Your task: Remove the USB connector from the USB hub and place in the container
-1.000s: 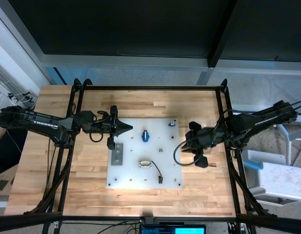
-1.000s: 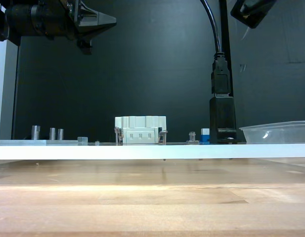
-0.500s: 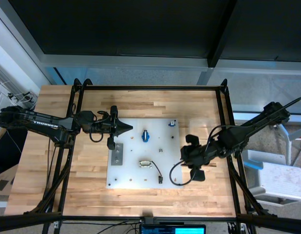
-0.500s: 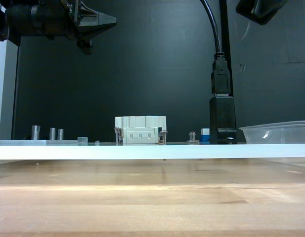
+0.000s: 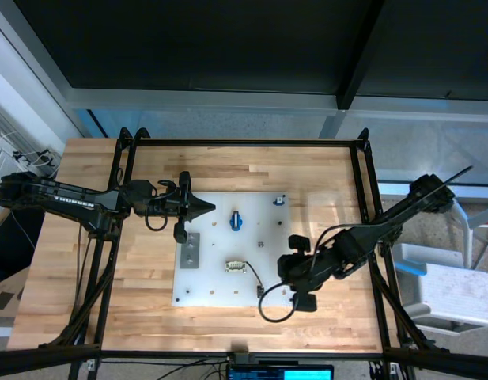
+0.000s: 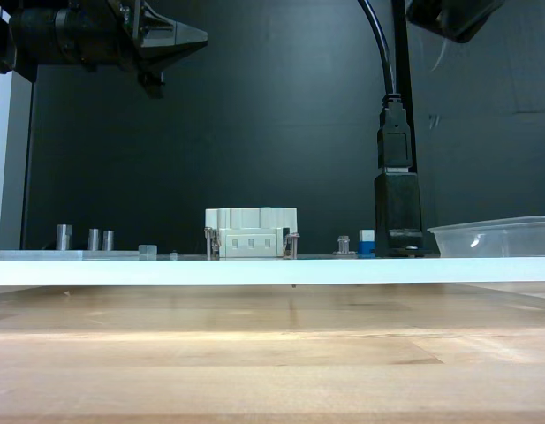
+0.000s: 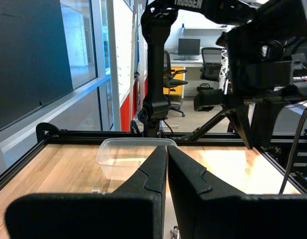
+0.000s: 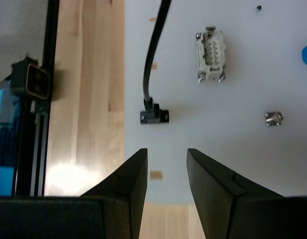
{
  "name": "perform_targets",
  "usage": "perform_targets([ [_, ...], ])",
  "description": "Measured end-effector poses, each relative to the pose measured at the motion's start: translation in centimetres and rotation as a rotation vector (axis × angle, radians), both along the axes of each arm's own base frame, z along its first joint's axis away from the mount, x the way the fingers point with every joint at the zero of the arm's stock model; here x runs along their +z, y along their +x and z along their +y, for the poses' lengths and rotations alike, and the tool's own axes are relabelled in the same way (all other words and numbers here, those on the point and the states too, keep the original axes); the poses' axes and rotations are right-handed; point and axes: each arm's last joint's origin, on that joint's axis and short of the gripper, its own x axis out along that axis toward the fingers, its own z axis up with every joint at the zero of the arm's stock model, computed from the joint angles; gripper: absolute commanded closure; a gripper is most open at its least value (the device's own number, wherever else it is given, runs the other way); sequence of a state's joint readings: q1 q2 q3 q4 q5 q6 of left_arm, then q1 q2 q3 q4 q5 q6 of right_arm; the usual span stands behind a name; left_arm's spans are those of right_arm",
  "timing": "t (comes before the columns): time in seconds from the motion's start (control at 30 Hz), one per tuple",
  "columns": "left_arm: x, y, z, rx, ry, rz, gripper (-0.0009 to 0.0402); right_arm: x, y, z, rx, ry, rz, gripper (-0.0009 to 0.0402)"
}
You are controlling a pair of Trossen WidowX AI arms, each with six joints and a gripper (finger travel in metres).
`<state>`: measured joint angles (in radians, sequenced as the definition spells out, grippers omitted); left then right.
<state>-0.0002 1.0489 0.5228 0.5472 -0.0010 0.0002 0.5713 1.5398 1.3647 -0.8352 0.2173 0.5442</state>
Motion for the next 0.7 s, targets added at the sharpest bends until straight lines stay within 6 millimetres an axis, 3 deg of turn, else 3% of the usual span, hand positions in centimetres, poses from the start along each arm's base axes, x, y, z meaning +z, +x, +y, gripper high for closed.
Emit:
perform_targets([
  [0.7,0.0,0.0,0.0,0.000,0.000,0.000,0.0392,-4.2,3.6,2.2,-0.035,-0.026,0.015,0.0285],
])
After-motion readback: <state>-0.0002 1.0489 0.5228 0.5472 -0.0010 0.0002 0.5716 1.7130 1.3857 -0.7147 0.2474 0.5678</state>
